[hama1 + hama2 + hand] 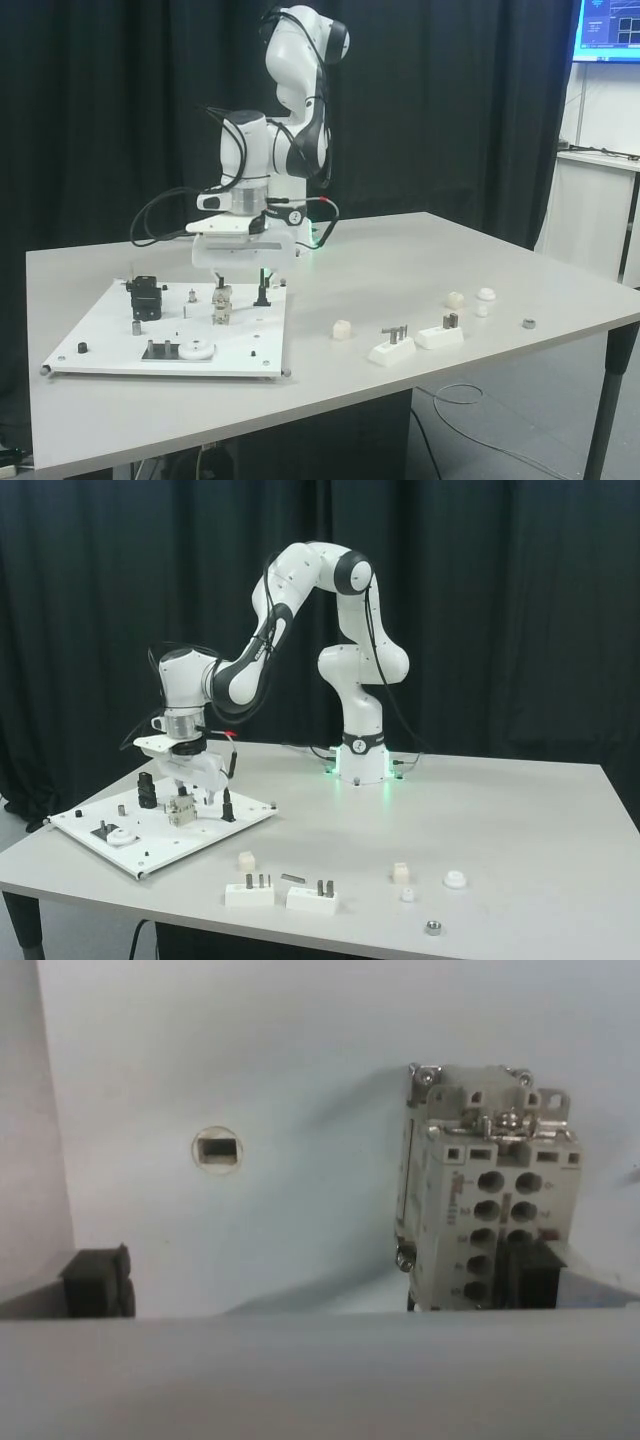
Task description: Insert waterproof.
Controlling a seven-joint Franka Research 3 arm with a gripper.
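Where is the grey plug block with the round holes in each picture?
Wrist view: the plug block is large, standing on the white board near a small slot.
First room view: it is small, on the white board, right under the robot's hand.
Second room view: it sits on the board's middle, under the hand.
Shared landmark: the white board it stands on.

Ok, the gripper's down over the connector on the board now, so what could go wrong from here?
1. In the wrist view only one black fingertip overlaps the multi-pin connector; the other sits far off, so a descent may land off-centre.
2. The room view shows a black post close beside the gripper, which could clip it.
3. The white board looks unclamped on the table and might shift under pushing.
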